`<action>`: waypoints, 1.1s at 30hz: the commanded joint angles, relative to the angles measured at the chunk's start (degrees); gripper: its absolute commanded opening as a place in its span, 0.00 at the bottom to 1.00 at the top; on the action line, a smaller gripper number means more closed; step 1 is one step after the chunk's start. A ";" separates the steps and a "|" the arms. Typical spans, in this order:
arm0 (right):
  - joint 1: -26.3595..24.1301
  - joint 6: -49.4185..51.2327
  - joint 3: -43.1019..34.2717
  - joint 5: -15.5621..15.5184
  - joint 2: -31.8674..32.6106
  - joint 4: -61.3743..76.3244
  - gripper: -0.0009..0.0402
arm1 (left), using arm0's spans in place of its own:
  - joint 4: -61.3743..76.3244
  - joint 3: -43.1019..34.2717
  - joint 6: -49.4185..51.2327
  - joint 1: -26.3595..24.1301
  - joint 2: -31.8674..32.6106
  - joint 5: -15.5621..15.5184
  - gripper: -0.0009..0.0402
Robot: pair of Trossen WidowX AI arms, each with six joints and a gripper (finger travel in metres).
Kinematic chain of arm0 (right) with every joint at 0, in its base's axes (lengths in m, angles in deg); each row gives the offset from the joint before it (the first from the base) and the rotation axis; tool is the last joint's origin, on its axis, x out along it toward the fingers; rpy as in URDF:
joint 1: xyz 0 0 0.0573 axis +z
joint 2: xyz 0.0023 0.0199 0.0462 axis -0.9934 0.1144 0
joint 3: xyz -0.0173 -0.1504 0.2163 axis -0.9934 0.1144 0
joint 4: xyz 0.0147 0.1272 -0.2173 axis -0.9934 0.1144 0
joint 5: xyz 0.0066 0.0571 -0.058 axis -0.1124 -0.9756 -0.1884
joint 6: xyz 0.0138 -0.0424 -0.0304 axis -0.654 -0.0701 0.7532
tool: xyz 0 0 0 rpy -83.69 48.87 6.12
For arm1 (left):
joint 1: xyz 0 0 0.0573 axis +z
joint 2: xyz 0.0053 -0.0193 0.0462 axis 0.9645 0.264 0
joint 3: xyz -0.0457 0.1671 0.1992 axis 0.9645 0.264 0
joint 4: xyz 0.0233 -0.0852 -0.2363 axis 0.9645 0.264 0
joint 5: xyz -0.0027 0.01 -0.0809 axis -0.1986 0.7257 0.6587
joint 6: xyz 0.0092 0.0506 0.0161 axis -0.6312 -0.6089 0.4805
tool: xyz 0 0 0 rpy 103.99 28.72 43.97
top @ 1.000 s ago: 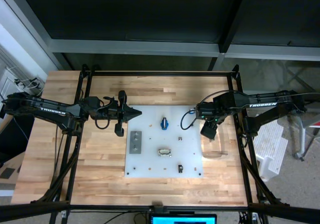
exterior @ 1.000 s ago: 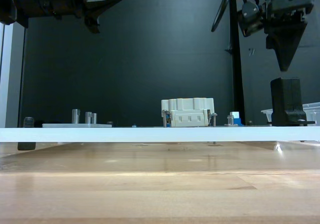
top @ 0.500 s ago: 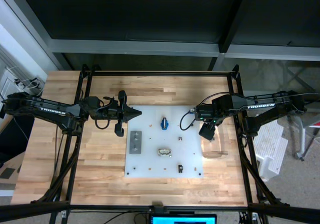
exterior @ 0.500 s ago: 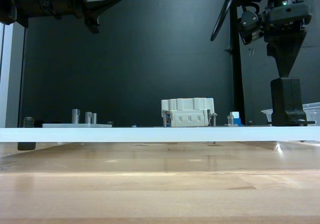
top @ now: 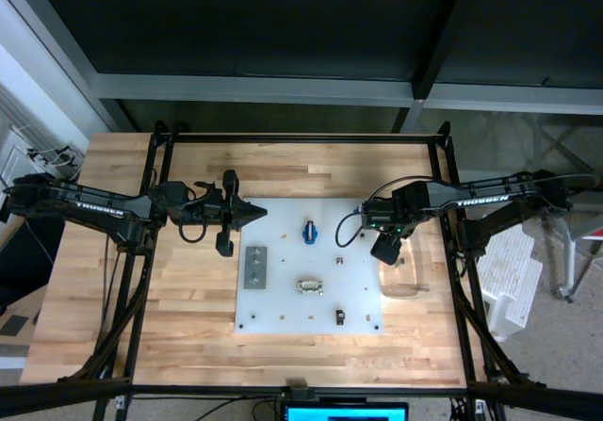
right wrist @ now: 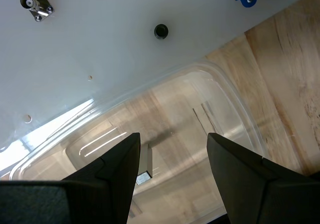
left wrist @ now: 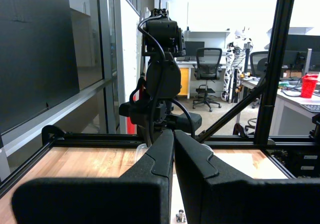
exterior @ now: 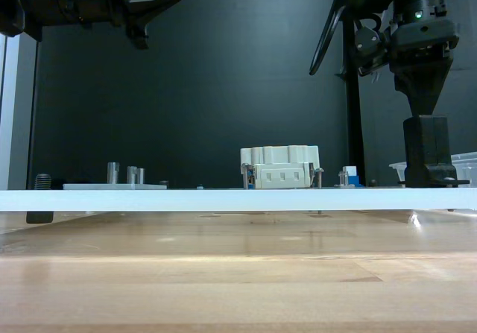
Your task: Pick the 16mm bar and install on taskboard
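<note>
Your right tool (right wrist: 172, 138) has sunk lower over the clear tray (right wrist: 235, 103) beside the taskboard (top: 283, 299), jaws spread, the 16mm bar (right wrist: 145, 165) lying free inside by one finger (centre on it before closing), while your left tool (top: 254, 213) hovers clenched above the board's left edge.

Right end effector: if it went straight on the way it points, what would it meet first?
Right end effector, open, would likely meet the clear tray, its 16mm bar lying free beside one finger. Left end effector, shut, hangs high by the board.
</note>
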 commanded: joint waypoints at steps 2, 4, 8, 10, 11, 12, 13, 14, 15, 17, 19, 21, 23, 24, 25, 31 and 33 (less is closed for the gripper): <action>0.00 0.02 0.11 0.02 0.31 -0.28 0.47 | -0.02 -0.02 0.00 0.02 0.02 0.00 0.02; 0.00 0.00 0.22 0.02 0.33 -0.55 0.47 | 0.00 -0.02 0.00 0.00 0.02 0.00 0.02; 0.02 0.00 0.57 0.02 0.33 -0.81 0.47 | -0.02 -0.02 0.00 0.00 0.02 0.00 0.02; 0.00 -0.04 1.07 0.00 0.33 -1.25 0.47 | -0.02 -0.02 0.00 0.00 0.02 0.00 0.02; 0.00 -0.02 1.38 0.00 0.31 -1.44 0.47 | -0.02 -0.02 0.00 0.00 0.02 0.00 0.02; 0.00 -0.02 1.73 0.02 0.33 -1.77 0.47 | 0.00 -0.02 0.00 0.02 0.02 0.00 0.02; 0.02 -0.02 2.14 0.00 0.33 -2.38 0.47 | 0.00 -0.02 0.00 0.02 0.02 0.00 0.02; 0.00 -0.04 2.62 0.00 0.33 -2.99 0.47 | 0.00 -0.02 0.00 0.02 0.02 0.00 0.02; 0.00 -0.04 3.15 -0.02 0.33 -3.58 0.47 | 0.00 -0.02 0.00 0.00 0.02 0.00 0.02; 0.02 -0.04 4.07 -0.02 0.33 -4.37 0.47 | -0.02 -0.02 0.00 0.02 0.02 0.00 0.02; 0.02 -0.07 4.72 -0.02 0.33 -5.03 0.47 | 0.00 -0.02 0.00 0.00 0.02 0.00 0.02; 0.02 -0.07 4.94 -0.02 0.33 -5.42 0.47 | 0.00 -0.02 0.00 0.02 0.02 0.00 0.02; 0.02 -0.07 5.03 -0.02 0.33 -5.44 0.47 | 0.00 -0.02 0.00 0.00 0.02 0.00 0.02; 0.02 -0.04 5.07 -0.02 0.33 -5.49 0.47 | 0.00 -0.02 0.00 0.00 0.02 0.00 0.02; 0.00 -0.04 5.09 -0.02 0.33 -5.53 0.47 | 0.00 -0.02 0.00 0.00 0.02 0.00 0.02; 0.00 -0.04 5.11 -0.02 0.33 -5.55 0.47 | 0.00 -0.02 0.00 0.02 0.02 0.00 0.02; 0.00 -0.04 5.11 0.00 0.33 -5.60 0.47 | 0.00 -0.02 0.00 0.00 0.02 0.00 0.02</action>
